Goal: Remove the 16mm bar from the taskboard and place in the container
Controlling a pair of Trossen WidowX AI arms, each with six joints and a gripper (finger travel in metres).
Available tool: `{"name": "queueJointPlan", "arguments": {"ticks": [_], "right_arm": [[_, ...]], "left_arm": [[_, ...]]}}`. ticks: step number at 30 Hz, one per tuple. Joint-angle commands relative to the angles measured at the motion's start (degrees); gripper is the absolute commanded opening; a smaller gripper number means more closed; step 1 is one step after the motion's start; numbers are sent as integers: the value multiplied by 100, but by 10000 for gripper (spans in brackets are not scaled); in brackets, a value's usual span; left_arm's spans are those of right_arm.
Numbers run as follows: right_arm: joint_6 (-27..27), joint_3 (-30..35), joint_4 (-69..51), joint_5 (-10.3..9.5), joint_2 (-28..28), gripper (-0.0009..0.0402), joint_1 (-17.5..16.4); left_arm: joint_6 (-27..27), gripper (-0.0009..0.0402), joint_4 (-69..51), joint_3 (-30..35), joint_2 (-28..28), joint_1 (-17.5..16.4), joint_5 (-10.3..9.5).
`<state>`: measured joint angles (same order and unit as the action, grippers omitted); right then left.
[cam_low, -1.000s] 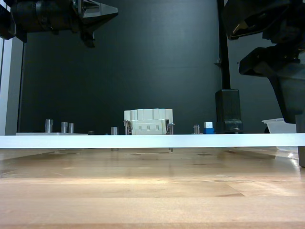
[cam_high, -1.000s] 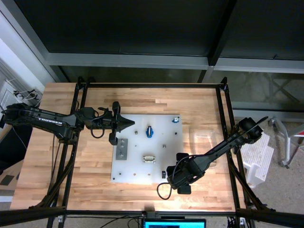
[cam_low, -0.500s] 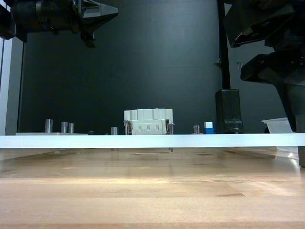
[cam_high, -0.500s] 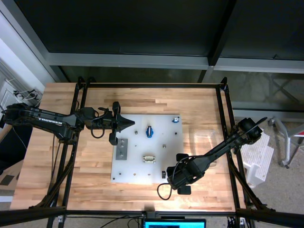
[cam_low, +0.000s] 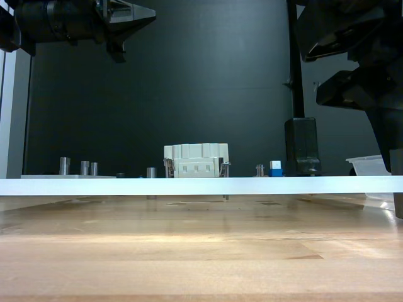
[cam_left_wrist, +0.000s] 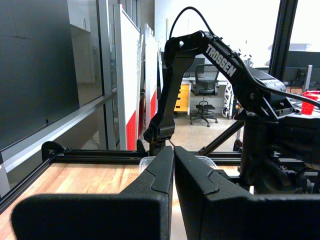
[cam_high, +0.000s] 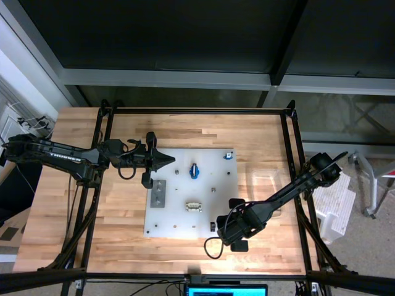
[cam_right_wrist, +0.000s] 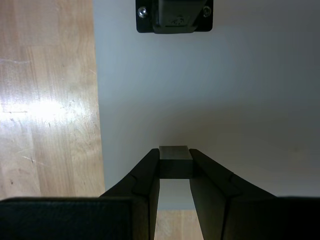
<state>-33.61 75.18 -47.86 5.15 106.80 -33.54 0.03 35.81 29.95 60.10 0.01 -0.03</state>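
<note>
Wooden table [cam_high: 123, 234] carries it all: the white taskboard [cam_high: 176, 213] lies flat mid-table, and the clear container [cam_high: 264, 179] sits on the wood just off its right edge. Left gripper [cam_high: 170, 161] hangs closed over the board's far-left corner; right gripper [cam_right_wrist: 175, 166], near-right, pinches the 16mm bar [cam_right_wrist: 175, 155].

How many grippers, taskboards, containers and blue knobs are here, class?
Grippers: 2, the left gripper shut over the taskboard's far-left corner, the right gripper shut on the 16mm bar at its near-right corner
Taskboards: 1
Containers: 1
Blue knobs: 1
Total: 5
</note>
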Motion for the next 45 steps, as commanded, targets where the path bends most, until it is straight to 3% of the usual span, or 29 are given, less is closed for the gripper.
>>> {"name": "queueJointPlan", "arguments": {"ticks": [1,28,40,45], "right_arm": [[4,4,17,-17,-85,8,-7],[101,-28,-879,-2,-1484,9,46],[81,-955,-896,11,-2618,9,376],[-15,-1550,-903,133,-3287,9,520]], "left_arm": [[0,0,2,0,2,-2,2],[0,0,2,0,2,0,2],[0,0,2,0,2,-2,2],[0,0,2,0,0,0,2]]}}
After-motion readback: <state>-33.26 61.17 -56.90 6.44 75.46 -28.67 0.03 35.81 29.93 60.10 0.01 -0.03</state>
